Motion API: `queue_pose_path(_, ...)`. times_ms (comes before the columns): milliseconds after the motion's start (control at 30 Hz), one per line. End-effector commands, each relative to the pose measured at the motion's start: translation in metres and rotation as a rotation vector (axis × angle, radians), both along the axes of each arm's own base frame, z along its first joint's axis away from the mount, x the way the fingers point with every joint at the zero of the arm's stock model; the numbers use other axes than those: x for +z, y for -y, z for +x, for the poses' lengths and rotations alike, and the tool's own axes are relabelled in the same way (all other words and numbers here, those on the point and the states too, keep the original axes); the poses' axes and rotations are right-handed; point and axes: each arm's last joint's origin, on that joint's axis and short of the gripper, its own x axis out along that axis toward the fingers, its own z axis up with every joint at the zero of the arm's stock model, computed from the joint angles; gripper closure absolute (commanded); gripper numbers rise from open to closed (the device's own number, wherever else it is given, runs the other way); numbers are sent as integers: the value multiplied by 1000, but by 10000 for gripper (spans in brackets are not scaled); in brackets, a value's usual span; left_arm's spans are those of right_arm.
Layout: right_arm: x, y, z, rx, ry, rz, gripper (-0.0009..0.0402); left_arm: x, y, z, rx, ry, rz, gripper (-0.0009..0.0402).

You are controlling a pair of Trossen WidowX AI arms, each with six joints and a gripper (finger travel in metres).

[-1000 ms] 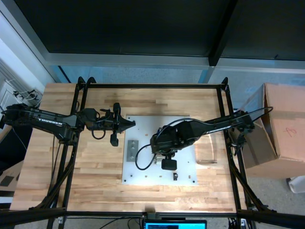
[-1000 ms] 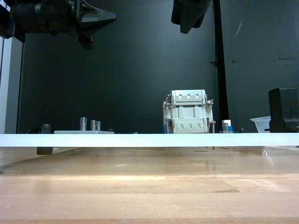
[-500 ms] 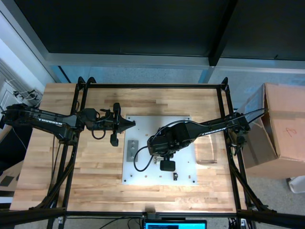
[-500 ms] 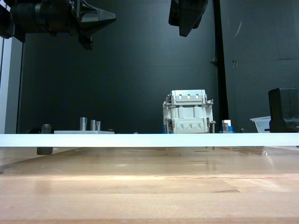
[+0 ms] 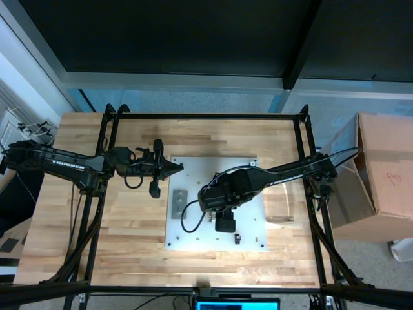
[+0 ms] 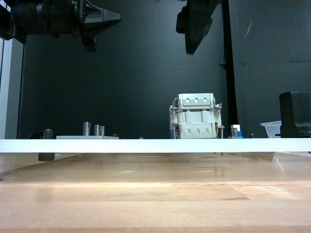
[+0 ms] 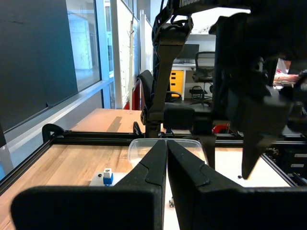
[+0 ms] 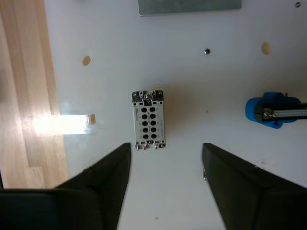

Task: Remove the HAN10E connector from the taskboard and place in the container

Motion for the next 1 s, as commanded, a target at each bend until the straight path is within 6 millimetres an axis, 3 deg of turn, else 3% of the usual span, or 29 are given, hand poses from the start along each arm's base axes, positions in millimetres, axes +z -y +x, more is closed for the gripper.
queue_pose_path(33, -10, -2, 6, 0, -8, -3, 127, 0, 0, 0, 0, 0, 0, 393)
queue_pose_path(300, -33, -7, 17, 9, -58, -17, 82, 0, 0, 0, 0, 0, 0, 393)
queue_pose_path(667, -60, -12, 27, 32, -108, -32, 83, 0, 0, 0, 0, 0, 0, 393)
queue_pose_path(1000, -80, -13, 24, 51, -135, -43, 83, 0, 0, 0, 0, 0, 0, 393)
